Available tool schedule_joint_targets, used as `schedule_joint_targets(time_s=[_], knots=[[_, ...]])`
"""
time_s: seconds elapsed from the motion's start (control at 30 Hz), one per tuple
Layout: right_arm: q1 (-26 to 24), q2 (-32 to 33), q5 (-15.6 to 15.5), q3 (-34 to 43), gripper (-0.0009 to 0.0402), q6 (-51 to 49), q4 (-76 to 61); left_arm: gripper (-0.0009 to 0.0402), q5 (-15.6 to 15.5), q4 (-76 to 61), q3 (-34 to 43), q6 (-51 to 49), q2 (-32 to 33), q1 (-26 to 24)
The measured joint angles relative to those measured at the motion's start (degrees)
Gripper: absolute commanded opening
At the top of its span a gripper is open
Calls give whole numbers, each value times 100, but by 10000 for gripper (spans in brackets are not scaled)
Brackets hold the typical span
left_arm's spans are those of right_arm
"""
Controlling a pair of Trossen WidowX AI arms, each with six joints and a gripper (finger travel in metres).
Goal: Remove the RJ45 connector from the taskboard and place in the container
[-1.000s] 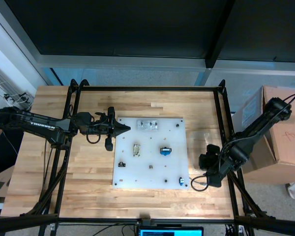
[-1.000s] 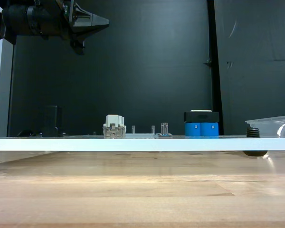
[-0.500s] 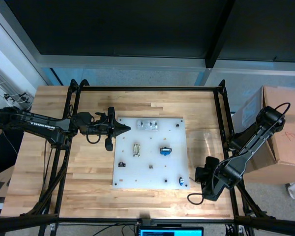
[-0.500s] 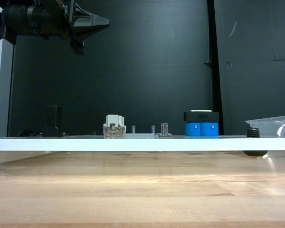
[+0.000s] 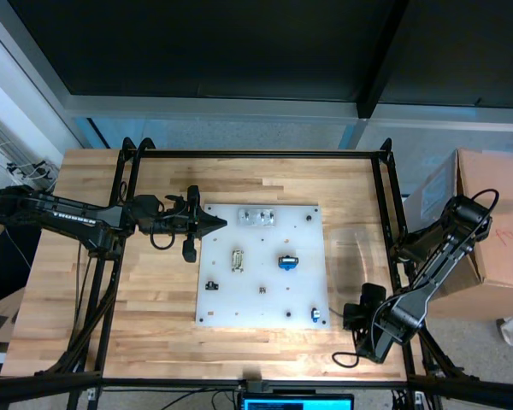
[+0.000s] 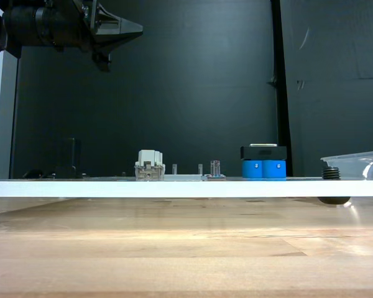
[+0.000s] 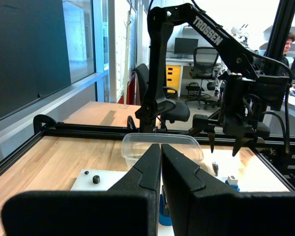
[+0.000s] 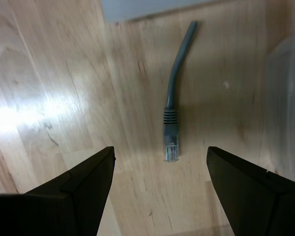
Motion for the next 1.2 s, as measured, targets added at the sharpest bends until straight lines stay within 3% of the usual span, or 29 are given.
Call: schedule_joint_targets(time_s=[0.8,1.0,1.2], knots=[[9,131,63,-863,250,-212,1287,0,0,0,0,0,0,0],[9,129,68,-940,221,-227,1320,0,2,0,-2,0,0,0],[11,120,48,-966,158,-227,1294,0,2,0,0,0,0,0]])
